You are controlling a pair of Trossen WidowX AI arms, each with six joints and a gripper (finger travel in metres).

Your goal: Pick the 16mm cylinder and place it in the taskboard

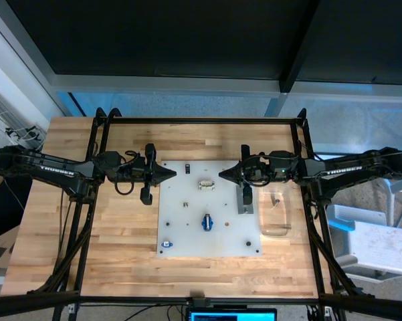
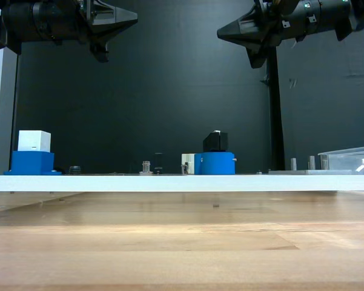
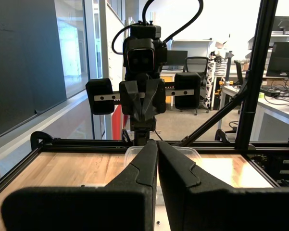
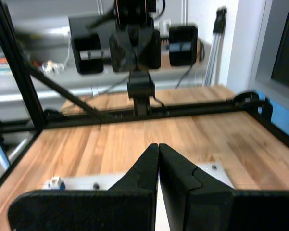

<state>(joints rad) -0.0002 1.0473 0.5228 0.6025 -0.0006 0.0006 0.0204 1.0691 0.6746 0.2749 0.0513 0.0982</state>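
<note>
Fingers together, the right gripper [image 1: 221, 174] hangs left of the 16mm cylinder [image 1: 276, 199], apparently in the clear tray [image 1: 285, 231]; the left gripper [image 1: 173, 172], also closed, is farther.

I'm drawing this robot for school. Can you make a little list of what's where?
Taskboard: white, on the wooden table
Left gripper: shut, empty, raised over taskboard's left edge
Right gripper: shut, empty, raised over taskboard
Blue part: upright on taskboard
Clear tray: beside taskboard, right arm's side
</note>
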